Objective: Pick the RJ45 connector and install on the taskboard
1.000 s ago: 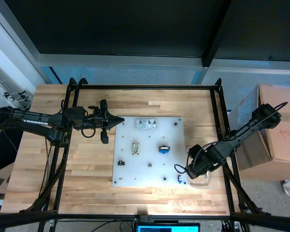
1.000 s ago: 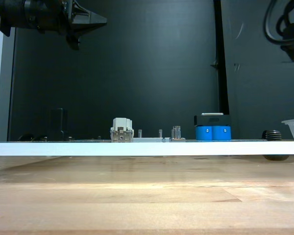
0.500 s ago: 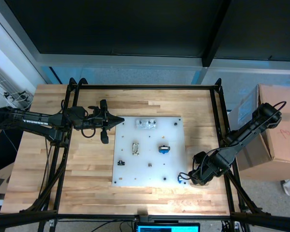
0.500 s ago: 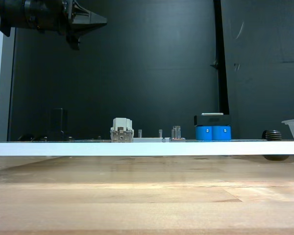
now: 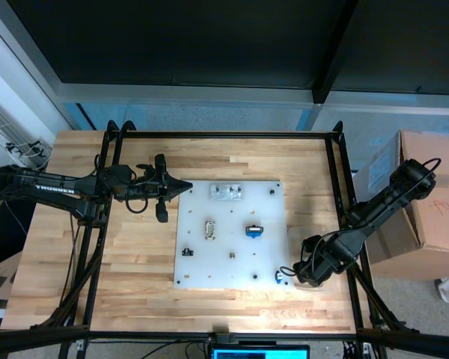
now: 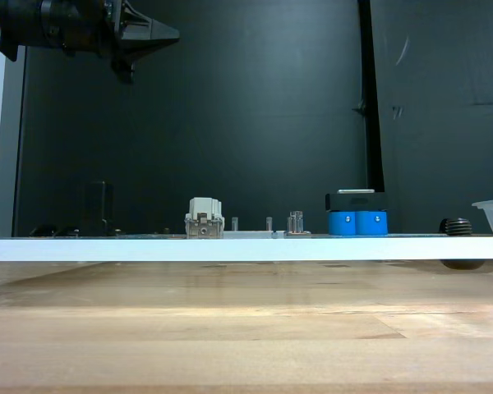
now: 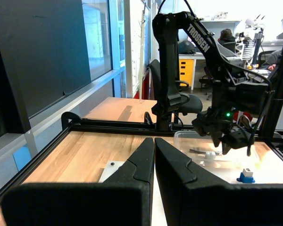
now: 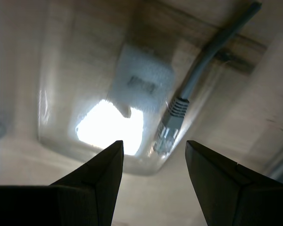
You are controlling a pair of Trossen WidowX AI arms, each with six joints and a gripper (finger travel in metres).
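The RJ45 connector [image 8: 166,133] lies free on the floor of a clear plastic tray [image 8: 66,94], its grey cable [image 8: 212,52] trailing away; a white label lies beside it. My right gripper [image 8: 154,146] hangs open just above the tray, with the plug showing between its fingers, untouched. In the high view the right gripper [image 5: 305,273] sits off the white taskboard's [image 5: 228,243] near right corner. My left gripper [image 5: 181,188] hovers shut and holding nothing at the board's far left corner, high in the low view [image 6: 152,33].
The board carries a blue block [image 5: 254,230], a grey connector housing [image 5: 209,229], a silver fitting [image 5: 227,192] and a small blue piece [image 5: 278,278]. A black frame [image 5: 337,179] rings the table. A cardboard box [image 5: 426,217] stands at the right.
The right gripper has dropped toward the near edge onto the tray, and its arm has left the low view. The left arm has not moved.
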